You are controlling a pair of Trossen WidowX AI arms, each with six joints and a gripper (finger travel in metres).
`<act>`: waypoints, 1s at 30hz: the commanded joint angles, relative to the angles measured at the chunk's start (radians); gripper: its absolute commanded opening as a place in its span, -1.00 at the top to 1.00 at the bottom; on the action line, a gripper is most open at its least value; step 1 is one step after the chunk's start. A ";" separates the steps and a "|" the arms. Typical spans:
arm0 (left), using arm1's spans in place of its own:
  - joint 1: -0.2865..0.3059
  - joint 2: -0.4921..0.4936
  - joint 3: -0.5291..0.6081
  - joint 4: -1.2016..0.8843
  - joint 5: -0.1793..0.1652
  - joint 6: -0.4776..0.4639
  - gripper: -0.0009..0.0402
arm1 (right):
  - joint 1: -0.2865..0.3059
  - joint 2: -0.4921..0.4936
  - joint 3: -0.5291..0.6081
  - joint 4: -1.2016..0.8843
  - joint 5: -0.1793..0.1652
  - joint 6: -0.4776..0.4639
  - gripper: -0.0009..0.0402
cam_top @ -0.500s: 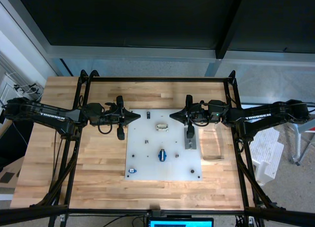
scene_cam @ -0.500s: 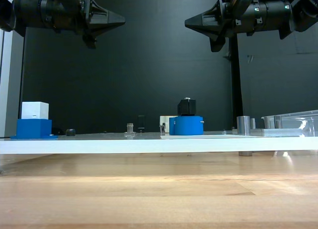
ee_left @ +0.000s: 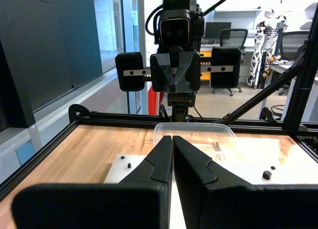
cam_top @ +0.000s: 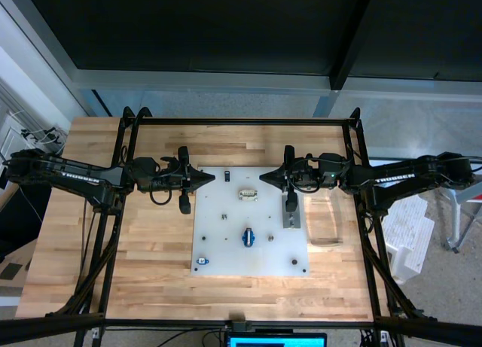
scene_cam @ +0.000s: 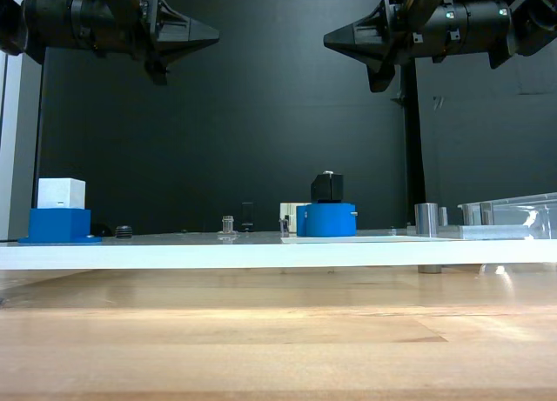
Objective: Remove the 16mm cylinder and place in the container
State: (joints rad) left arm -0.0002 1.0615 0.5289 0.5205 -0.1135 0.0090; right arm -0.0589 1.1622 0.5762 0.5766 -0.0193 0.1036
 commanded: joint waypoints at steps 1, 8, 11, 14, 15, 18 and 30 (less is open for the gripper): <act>0.000 0.000 0.000 0.000 0.000 0.000 0.96 | 0.003 0.000 0.008 -0.049 0.001 0.023 0.96; 0.000 0.000 0.000 0.000 0.000 0.000 0.96 | 0.028 0.000 0.096 -0.329 0.000 0.014 0.96; 0.000 0.000 0.000 0.000 0.000 0.000 0.96 | 0.042 0.000 0.142 -0.477 0.000 0.016 0.96; 0.000 0.000 0.000 0.000 0.000 0.000 0.96 | 0.060 0.008 0.190 -0.626 0.000 0.029 0.96; 0.000 0.000 0.000 0.000 0.000 0.000 0.96 | 0.068 0.014 0.206 -0.676 0.001 0.029 0.96; 0.000 0.000 0.000 0.000 0.000 0.000 0.96 | 0.096 0.033 0.259 -0.816 0.001 0.045 0.96; 0.000 0.000 0.000 0.000 0.000 0.000 0.96 | 0.200 0.234 0.499 -1.279 0.006 0.076 0.82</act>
State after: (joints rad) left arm -0.0002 1.0615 0.5293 0.5205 -0.1139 0.0090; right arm 0.1337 1.3750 1.0557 -0.6720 -0.0147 0.1772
